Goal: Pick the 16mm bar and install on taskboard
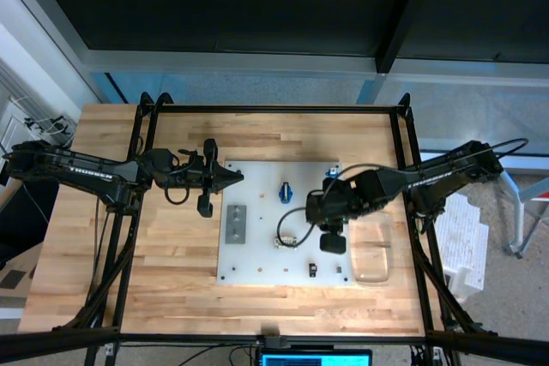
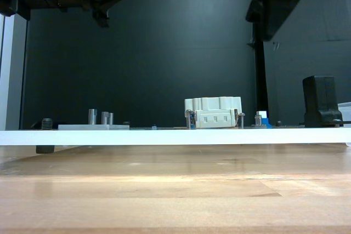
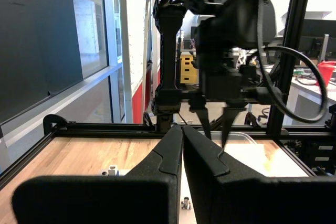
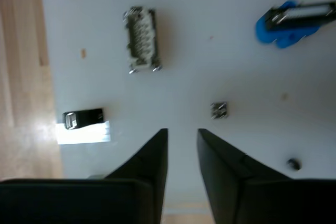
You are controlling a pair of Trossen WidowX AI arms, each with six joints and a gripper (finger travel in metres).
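Right gripper (image 4: 182, 132) hovers nose-down over the taskboard (image 1: 257, 261), right side, fingers a narrow gap apart, empty, sized for a tiny part. 16mm bar (image 4: 294, 164): probably the small dark speck on the board beside them, can't confirm. Left gripper (image 1: 233, 176) parked clear above far-left corner, fingers together.

Overhead, table-level, wrist views — shared taskboard (image 1: 257, 259)
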